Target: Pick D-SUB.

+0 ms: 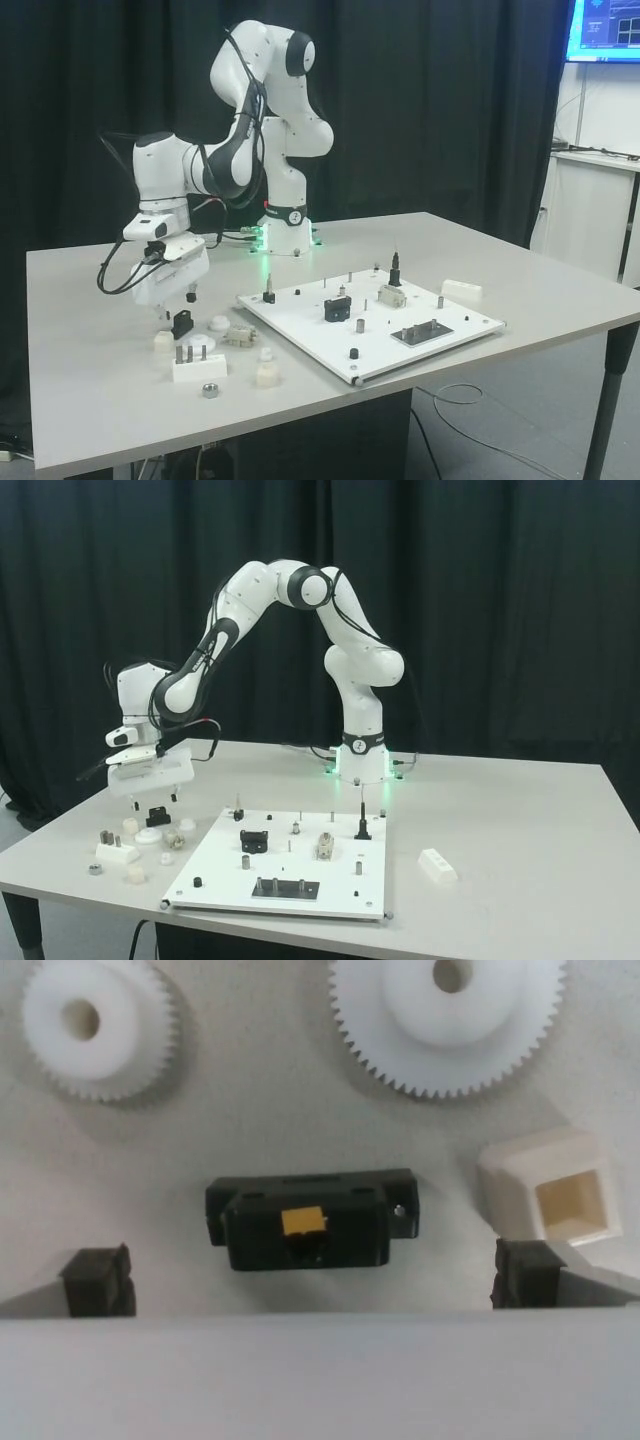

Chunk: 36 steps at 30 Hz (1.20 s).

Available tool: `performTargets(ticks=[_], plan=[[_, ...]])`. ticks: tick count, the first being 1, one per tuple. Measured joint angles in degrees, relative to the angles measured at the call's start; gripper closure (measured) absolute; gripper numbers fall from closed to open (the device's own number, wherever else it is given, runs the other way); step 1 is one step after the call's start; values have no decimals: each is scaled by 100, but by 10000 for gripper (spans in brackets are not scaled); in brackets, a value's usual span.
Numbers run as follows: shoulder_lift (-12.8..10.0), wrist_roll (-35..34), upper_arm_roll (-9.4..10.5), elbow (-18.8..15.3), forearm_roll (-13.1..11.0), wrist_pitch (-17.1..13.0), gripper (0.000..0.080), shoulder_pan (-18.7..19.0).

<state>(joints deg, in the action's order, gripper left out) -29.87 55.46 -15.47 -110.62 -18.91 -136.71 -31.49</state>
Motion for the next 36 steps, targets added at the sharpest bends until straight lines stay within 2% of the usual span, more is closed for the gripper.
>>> performTargets(ticks=[9, 19, 36], plan=[[-17, 101, 0, -84, -321, -28, 3, -27], [-78, 472, -1, -177, -568, -152, 3, -34], [-127, 827, -3, -187, -779, -217, 3, -34]])
